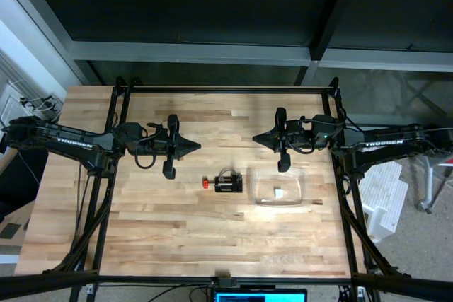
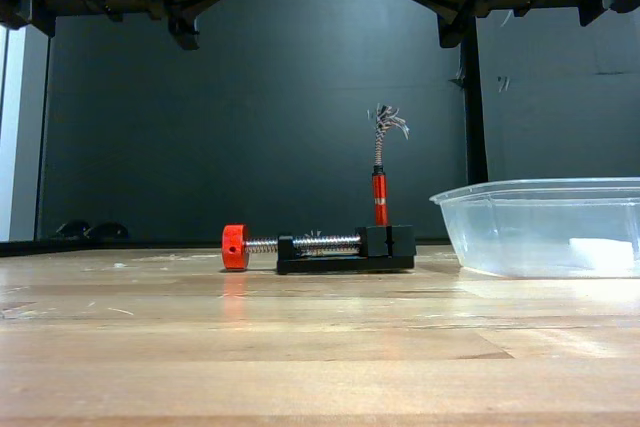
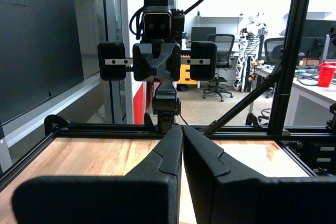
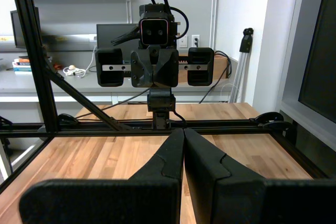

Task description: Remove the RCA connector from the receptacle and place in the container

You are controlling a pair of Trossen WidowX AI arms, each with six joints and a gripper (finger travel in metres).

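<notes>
At the end of the receptacle (image 2: 345, 247) away from its red-orange knob (image 2: 234, 247), the RCA connector (image 2: 380, 197) stands plugged in. Its long axis is vertical: the red body sits low, seated in the black block, and the frayed grey tail points straight up. From above it is seen nearly end-on and is hard to make out.

The container (image 2: 500, 232) sits just beside that same end of the block, apart from it, with a small white chip (image 1: 279, 192) inside.

Both arms hover high over the table, tips facing each other, further back than the block. The left gripper (image 3: 182, 145) has its fingers pressed together and holds nothing; so does the right gripper (image 4: 184, 145).

Likely trouble:
- Fingers that come down pressed together would strike the tail and bend it, so they need to spread first.
- A pinch on the frayed tail rather than the red body would probably slip or pull strands loose.
- A pull off the vertical could jam the plug or drag the block, which does not look fastened down; a tight fit could lift the block with it.
- The plug is slim, so a slightly offset pinch may miss it.
- A low carry could knock the light container aside, or a release near its rim could drop the plug outside.
</notes>
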